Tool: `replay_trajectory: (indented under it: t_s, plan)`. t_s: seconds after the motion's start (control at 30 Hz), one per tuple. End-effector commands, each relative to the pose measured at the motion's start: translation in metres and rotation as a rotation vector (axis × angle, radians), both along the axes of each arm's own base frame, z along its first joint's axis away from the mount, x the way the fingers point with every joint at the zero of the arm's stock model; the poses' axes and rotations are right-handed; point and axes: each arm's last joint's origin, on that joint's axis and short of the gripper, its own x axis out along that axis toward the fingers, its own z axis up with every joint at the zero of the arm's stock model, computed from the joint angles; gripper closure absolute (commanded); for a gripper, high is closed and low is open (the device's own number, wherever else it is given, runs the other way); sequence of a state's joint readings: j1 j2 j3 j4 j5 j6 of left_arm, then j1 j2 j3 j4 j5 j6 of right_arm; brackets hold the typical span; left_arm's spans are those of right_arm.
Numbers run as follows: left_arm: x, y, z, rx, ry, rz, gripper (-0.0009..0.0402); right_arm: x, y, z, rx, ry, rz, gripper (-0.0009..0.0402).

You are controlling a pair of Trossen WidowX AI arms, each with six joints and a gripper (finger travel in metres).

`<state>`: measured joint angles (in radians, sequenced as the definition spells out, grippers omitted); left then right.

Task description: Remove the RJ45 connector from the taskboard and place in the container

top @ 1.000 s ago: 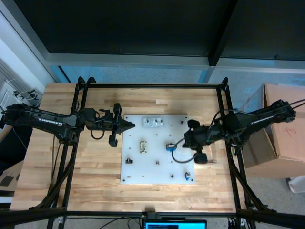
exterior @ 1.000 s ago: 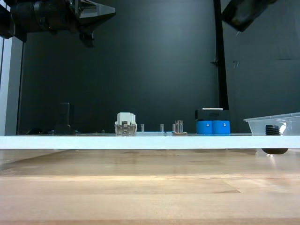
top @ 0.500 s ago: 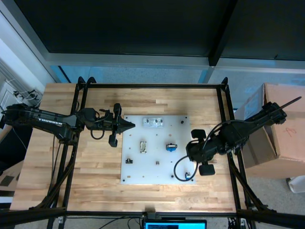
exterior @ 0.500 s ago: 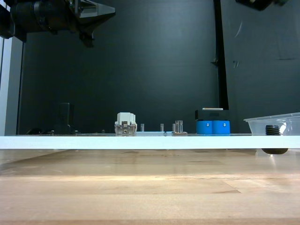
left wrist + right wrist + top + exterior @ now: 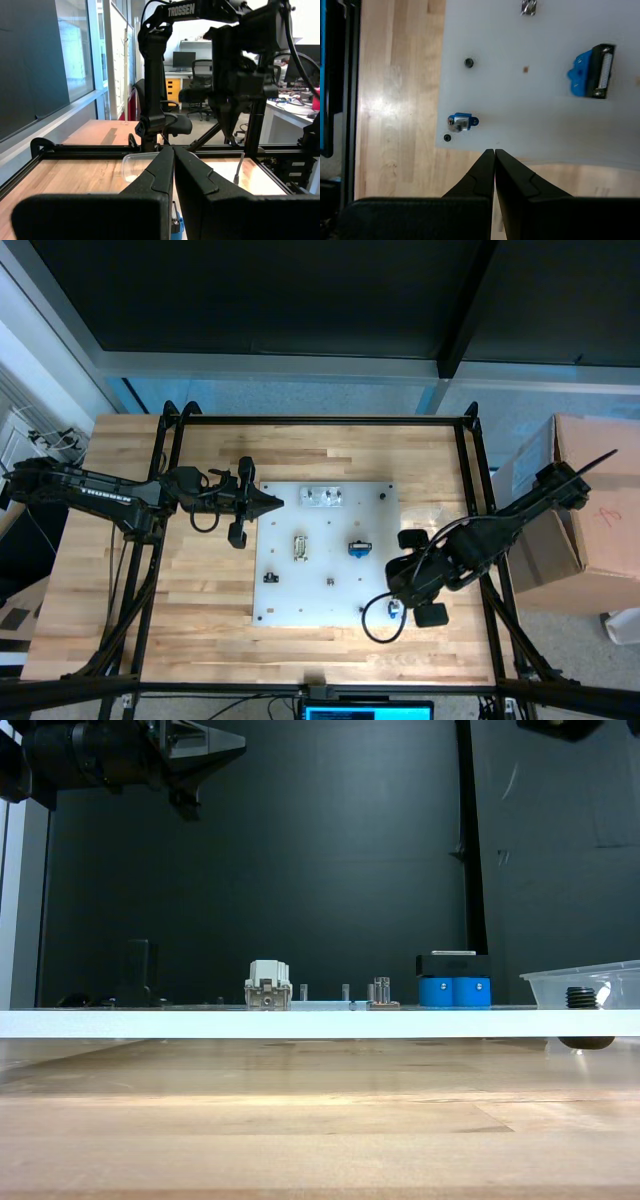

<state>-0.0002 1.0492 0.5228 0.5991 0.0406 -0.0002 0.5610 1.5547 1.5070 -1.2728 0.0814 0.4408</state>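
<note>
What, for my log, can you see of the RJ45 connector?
The RJ45 connector is a small silvery body in a blue mount with side tabs. It sits in its seat on the taskboard, near right corner, nothing touching it. The right hand, shut, hovers above close by; the left hand, shut, hangs over the board's left edge.

The left gripper (image 5: 272,502) hangs over the left edge of the taskboard (image 5: 320,592), the right gripper (image 5: 390,587) over its near right corner.
</note>
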Motion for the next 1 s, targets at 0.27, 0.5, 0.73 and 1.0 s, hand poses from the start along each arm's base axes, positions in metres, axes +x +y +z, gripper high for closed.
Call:
replay_trajectory:
  t_s: [0.27,0.5,0.73,1.0]
  plan:
    - [0.000,0.000,0.000,0.000,0.000,0.000,0.0393,0.011,0.022,-0.027,-0.015,0.085,0.026,0.0393]
    - [0.000,0.000,0.000,0.000,0.000,0.000,0.0393,0.014,0.028,-0.031,0.000,0.071,0.012,0.0393]
    - [0.000,0.000,0.000,0.000,0.000,0.000,0.0393,0.016,0.030,-0.040,0.014,0.057,-0.003,0.0393]
    - [0.000,0.000,0.000,0.000,0.000,0.000,0.0393,0.013,0.028,-0.061,0.004,0.087,-0.049,0.0393]
